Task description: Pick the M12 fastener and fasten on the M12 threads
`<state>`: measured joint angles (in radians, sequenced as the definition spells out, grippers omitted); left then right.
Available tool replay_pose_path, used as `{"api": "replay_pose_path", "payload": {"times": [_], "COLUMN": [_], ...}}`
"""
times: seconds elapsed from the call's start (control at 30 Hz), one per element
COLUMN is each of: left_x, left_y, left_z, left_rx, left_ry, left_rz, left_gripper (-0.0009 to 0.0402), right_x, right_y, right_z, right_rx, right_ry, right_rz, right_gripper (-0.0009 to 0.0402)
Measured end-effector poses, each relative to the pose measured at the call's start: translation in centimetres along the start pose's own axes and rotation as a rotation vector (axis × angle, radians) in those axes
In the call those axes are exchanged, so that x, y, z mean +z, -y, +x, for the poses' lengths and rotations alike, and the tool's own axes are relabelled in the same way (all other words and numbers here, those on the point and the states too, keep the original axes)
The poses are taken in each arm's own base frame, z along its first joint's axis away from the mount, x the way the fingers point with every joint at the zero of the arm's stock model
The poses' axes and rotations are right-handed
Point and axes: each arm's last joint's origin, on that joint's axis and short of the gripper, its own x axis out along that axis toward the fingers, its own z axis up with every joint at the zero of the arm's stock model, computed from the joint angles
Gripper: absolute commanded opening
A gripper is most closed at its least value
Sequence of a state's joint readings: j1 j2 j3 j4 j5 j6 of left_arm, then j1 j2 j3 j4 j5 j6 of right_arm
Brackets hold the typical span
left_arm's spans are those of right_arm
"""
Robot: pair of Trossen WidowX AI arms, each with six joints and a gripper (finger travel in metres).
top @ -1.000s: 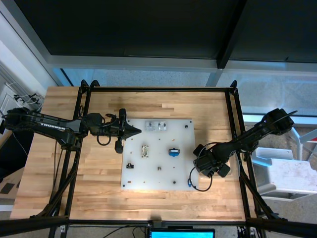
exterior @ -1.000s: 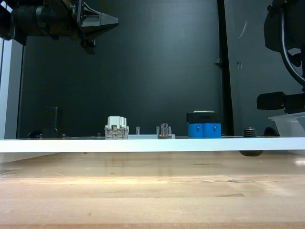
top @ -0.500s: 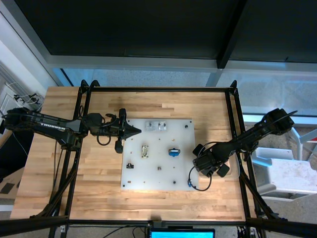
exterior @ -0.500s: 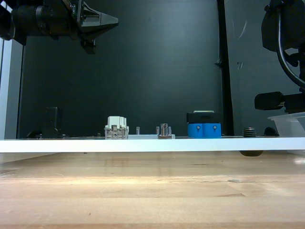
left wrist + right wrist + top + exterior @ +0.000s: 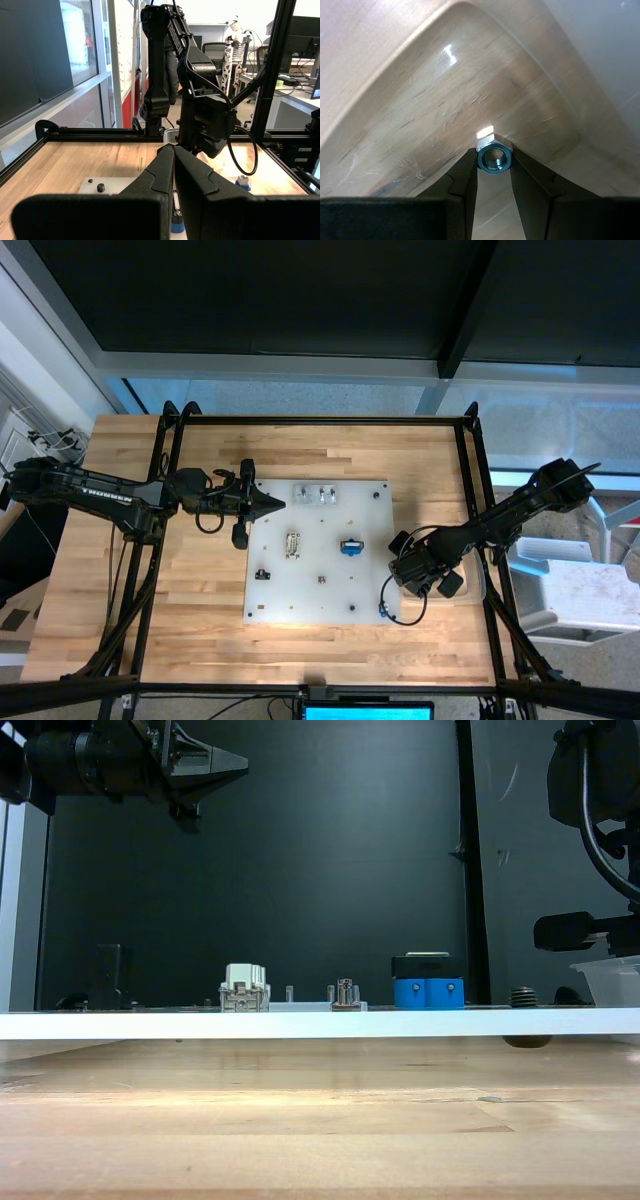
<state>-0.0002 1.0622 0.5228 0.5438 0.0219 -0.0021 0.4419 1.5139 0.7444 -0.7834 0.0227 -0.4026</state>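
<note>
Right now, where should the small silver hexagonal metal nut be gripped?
Opposite flats of the silver nut, from either side, hole free: the right gripper, in the clear tray, pinches it so. The left gripper hangs shut above the white board's left edge.

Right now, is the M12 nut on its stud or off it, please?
Off: the right gripper, over the clear tray, pinches the nut; the stud shows bare ribs. The left gripper sits shut at the board's left edge.

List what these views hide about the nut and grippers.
- Nut, clamped in right gripper: high view, gripper over tray covers it.
- Nut lifted or resting: right wrist view cannot tell.
- Same grip: low view, frame edge cuts it.
- Left gripper, shut over board's left edge: fully seen.
</note>
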Motion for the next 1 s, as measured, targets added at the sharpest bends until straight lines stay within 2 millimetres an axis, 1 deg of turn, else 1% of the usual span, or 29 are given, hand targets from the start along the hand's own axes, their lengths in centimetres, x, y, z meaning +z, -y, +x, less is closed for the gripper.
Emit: {"api": "replay_pose_path", "payload": {"times": [0.2,0.33,0.5,0.63,0.83,1.0], "left_x": [0.0,0.0,0.0,0.0,0.0,0.0], "left_y": [0.0,0.0,0.0,0.0,0.0,0.0], "left_z": [0.0,0.0,0.0,0.0,0.0,0.0], "left_rx": [0.0,0.0,0.0,0.0,0.0,0.0], "left_ry": [0.0,0.0,0.0,0.0,0.0,0.0], "left_rz": [0.0,0.0,0.0,0.0,0.0,0.0], "left_gripper": [0.0,0.0,0.0,0.0,0.0,0.0], "right_x": [0.0,-0.1,0.2,0.5,1.4,2.8], "right_y": [0.0,-0.1,0.1,0.3,0.7,1.3], "right_z": [-0.2,-0.9,-3.0,-5.1,-7.9,-9.4], "right_rx": [-0.002,0.009,-0.003,-0.011,-0.025,-0.037], "right_ry": [0.004,0.004,0.025,0.03,0.049,0.061], "right_rz": [0.0,-0.001,0.0,-0.018,-0.147,-0.273], "right_gripper": [0.0026,0.0023,0.0026,0.0023,0.0023,0.0023]}}
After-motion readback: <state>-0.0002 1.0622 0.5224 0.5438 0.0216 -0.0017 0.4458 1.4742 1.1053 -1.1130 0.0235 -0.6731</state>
